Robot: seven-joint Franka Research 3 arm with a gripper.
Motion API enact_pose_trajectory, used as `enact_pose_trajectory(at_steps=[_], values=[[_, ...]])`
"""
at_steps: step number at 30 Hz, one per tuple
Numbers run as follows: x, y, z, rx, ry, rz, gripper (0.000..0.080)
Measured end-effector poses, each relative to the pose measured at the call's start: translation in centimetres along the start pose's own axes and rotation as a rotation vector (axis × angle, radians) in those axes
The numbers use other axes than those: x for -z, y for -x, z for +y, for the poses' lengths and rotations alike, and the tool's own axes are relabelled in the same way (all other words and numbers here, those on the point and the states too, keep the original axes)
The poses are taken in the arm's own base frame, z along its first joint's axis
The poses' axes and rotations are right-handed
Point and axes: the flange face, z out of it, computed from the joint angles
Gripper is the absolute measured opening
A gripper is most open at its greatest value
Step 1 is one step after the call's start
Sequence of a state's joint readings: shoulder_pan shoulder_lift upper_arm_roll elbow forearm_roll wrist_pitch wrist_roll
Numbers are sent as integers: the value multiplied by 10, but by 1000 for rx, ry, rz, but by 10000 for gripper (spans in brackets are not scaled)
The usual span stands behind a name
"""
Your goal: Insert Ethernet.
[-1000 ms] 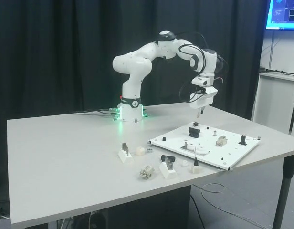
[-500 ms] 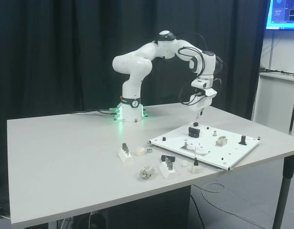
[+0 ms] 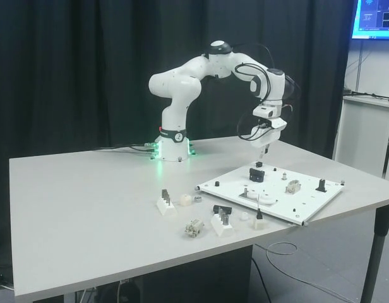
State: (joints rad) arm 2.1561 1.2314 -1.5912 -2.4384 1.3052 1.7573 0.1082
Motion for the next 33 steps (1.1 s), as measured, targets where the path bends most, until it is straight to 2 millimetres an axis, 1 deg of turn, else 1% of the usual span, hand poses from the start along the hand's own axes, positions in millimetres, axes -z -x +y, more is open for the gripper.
enact_pose_trajectory(at_steps=[9, 23, 33], values=[[-3, 1, -1, 4, 4, 2, 90], [-15, 4, -5, 13, 11, 10, 90], [-19, 7, -5, 16, 18, -2, 90]])
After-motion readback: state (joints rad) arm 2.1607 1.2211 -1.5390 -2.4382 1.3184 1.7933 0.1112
